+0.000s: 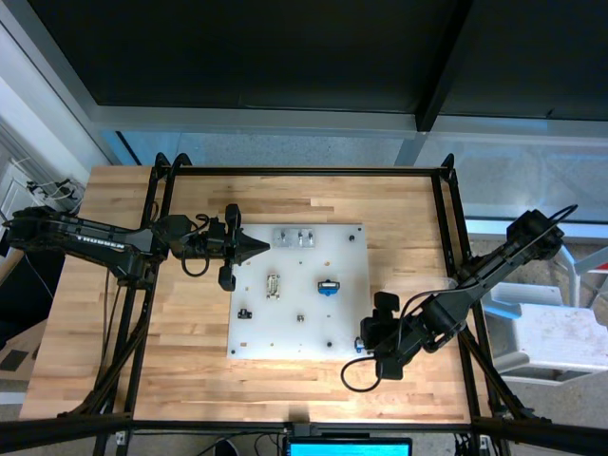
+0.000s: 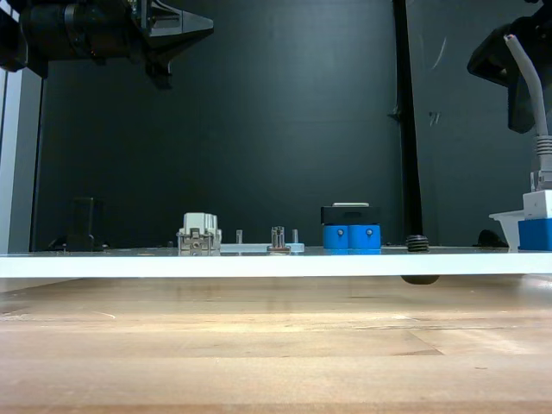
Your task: Remove the rj45 connector and place it in the container
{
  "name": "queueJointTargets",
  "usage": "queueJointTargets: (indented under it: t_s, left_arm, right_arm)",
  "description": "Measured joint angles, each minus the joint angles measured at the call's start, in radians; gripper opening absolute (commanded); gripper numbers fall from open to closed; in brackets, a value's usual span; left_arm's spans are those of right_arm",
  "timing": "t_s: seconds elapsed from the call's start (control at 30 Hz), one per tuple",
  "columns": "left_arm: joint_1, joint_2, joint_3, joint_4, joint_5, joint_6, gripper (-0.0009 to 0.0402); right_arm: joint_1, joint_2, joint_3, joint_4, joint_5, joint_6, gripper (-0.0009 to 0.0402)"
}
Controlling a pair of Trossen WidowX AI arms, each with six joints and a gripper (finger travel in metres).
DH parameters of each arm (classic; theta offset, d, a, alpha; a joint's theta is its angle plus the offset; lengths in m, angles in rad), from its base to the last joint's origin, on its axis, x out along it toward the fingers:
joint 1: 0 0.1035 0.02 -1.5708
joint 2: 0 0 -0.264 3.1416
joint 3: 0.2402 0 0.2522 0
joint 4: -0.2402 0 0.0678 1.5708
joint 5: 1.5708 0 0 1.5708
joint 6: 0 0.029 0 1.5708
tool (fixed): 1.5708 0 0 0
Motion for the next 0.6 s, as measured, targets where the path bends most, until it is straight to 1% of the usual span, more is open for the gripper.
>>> queueJointTargets:
  t_s: [0.23, 0.6]
  left_arm:
    - [0.000, 0.000, 0.000, 0.000, 0.000, 0.000, 0.0000]
    - [0.000, 0.000, 0.000, 0.000, 0.000, 0.000, 0.0000]
  right_arm:
    - [-0.016, 0.006, -0.050, 0.084, -0.002, -0.025, 0.0205]
    - [-0.018, 0.021, -0.098, 0.137, -0.003, -0.026, 0.0204]
